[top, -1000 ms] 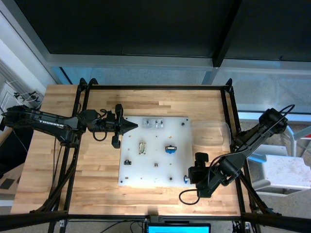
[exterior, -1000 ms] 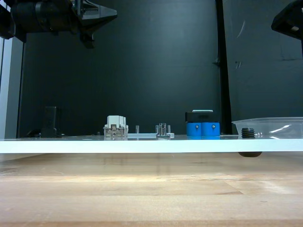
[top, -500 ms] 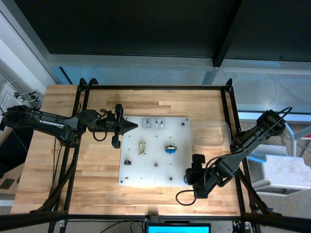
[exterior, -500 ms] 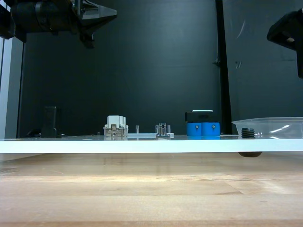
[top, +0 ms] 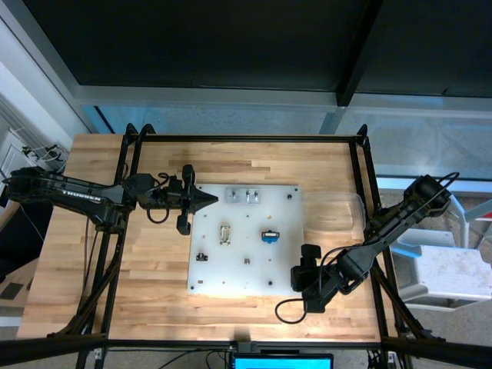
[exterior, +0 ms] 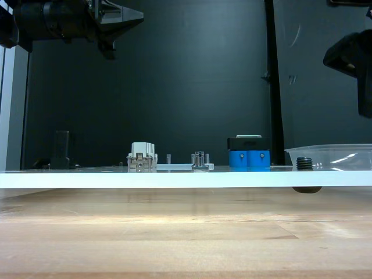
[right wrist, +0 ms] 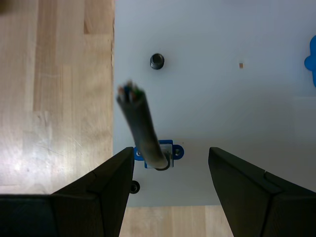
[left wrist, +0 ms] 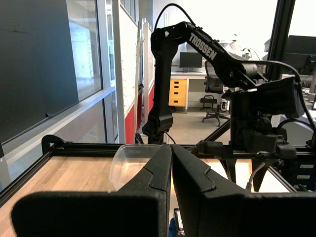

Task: Remove the rj45 connector and place it in the container

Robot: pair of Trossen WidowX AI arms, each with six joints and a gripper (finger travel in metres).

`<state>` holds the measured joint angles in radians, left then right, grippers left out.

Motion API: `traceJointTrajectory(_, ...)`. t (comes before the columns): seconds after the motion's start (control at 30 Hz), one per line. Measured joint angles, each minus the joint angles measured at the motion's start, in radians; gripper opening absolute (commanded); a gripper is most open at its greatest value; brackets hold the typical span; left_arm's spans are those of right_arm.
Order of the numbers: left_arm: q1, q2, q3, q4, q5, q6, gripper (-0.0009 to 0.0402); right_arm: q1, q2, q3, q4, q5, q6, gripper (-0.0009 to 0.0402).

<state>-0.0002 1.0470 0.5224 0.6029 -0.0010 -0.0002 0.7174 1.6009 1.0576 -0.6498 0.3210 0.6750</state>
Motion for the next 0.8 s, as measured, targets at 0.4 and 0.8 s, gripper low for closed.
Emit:
traceJointTrajectory(0.4, 0.000, 0.000, 0.000, 0.000, 0.000, 0.000, 0.0000, -0.013, 0.000, -0.011, 0.013, 0.001, -0.027, 0.0210)
traceJointTrajectory(0.8, 0.000, 0.000, 0.000, 0.000, 0.000, 0.000, 0.0000, -0.020, 0.000, -0.028, 0.032, 0.001, -0.030, 0.0191)
